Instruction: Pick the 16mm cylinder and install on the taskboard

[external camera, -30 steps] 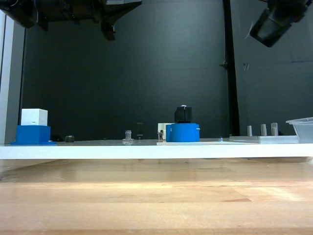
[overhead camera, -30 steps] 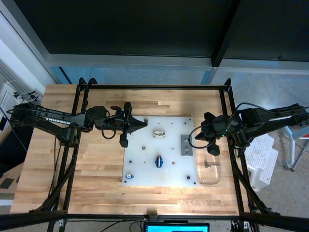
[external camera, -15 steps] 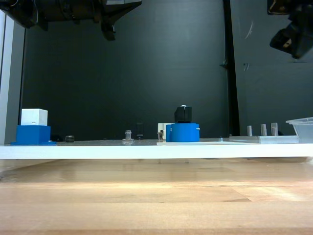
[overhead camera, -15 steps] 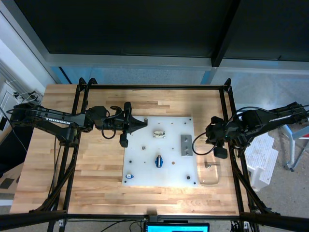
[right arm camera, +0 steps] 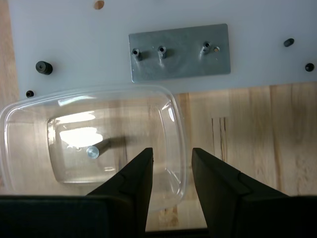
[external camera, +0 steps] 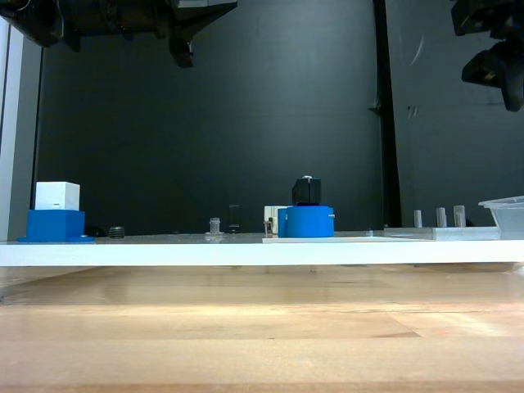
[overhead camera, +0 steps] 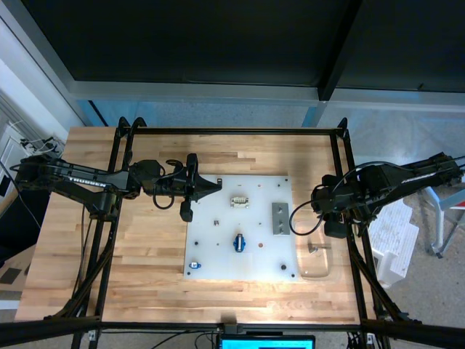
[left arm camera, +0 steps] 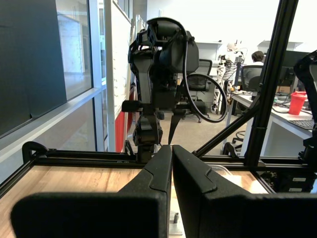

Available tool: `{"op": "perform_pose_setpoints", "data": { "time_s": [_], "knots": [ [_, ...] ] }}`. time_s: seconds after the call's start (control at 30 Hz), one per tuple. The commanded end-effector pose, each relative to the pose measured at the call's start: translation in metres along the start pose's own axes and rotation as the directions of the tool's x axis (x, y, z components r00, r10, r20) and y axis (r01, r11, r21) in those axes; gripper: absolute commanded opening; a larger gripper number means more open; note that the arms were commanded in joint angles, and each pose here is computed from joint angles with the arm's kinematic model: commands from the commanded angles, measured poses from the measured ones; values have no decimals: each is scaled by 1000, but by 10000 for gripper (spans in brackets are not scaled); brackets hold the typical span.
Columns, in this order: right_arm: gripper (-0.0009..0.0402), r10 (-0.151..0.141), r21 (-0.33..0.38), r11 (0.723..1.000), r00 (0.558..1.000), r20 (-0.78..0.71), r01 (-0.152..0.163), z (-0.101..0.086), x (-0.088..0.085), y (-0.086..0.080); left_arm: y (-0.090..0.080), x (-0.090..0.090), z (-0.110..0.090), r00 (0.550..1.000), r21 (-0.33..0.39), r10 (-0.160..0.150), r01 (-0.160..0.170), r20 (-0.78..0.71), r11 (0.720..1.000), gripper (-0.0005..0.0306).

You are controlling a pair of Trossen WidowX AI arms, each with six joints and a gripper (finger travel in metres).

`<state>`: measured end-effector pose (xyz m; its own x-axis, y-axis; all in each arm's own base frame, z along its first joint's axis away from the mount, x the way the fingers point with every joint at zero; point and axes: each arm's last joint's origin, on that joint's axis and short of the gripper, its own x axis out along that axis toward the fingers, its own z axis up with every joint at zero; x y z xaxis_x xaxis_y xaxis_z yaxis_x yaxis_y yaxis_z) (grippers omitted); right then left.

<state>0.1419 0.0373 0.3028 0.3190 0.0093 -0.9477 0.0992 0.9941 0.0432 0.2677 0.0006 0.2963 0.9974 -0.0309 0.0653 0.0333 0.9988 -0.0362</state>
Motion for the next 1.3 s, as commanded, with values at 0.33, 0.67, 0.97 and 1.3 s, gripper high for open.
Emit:
{"op": "perform_pose_setpoints", "data": {
  "time_s": [0.33, 0.67, 0.97, 1.3],
  "knots": [
    [206, -33, 20, 999, 998, -61, 35, 5, -14, 1, 0, 0, 0, 1000, 0, 0, 0, 1, 1000, 1],
    [211, -34, 19, 999, 997, -64, 35, 4, -14, 1, 0, 0, 0, 1000, 0, 0, 0, 1, 1000, 1],
    [206, -34, 19, 999, 997, -64, 36, 4, -14, 1, 0, 0, 0, 1000, 0, 0, 0, 1, 1000, 1],
    [206, -38, 18, 999, 997, -72, 39, 3, -12, 0, 0, 0, 0, 1000, 0, 0, 0, 1, 1000, 1]
  ]
}}
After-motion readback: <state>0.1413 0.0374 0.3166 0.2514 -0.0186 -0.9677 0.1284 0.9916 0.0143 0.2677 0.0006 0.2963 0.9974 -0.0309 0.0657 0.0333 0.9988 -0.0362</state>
